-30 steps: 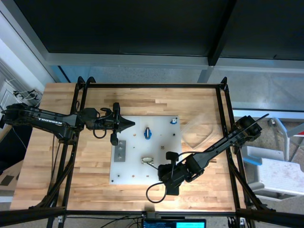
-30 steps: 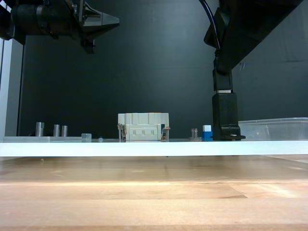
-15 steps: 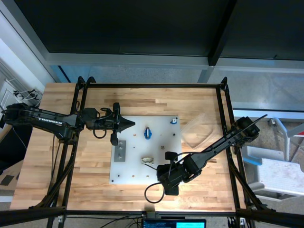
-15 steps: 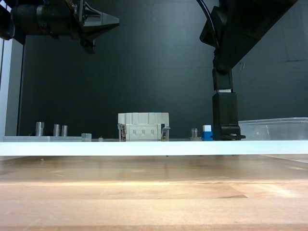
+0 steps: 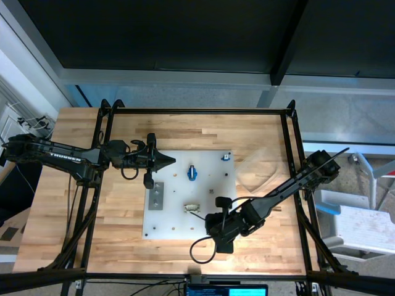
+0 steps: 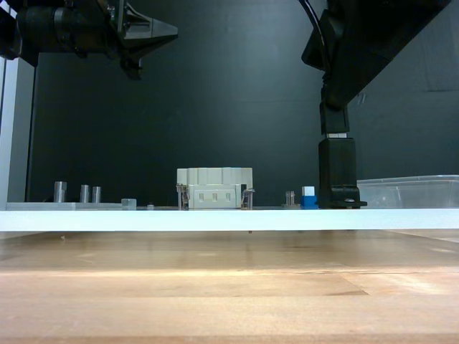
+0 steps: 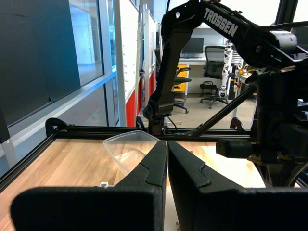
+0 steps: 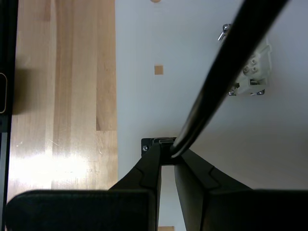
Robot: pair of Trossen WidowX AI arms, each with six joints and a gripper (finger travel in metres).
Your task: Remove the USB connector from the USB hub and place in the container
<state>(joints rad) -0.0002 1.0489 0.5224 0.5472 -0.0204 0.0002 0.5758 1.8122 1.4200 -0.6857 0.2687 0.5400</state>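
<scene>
Little changes across the last second. The right arm (image 5: 278,191) sways a touch toward the lower left of the high view and comes back. In the low view the USB hub (image 6: 337,172) and the grey socket (image 6: 214,188) end a hair further right.

The right claw (image 8: 166,156) stays clamped on the USB connector (image 8: 216,82), whose plug still sits in the hub, right of centre on the white board (image 5: 185,228). I judge this to be wiggling to loosen it. The pull-out is not yet done, and the container (image 6: 409,192) at the low view's right edge waits.

The left claw (image 5: 171,161), tips together, hangs unmoved over the board's upper left corner.

White lettering "TROSSEN" reads along the left arm (image 5: 62,161), and on the right arm as well.
</scene>
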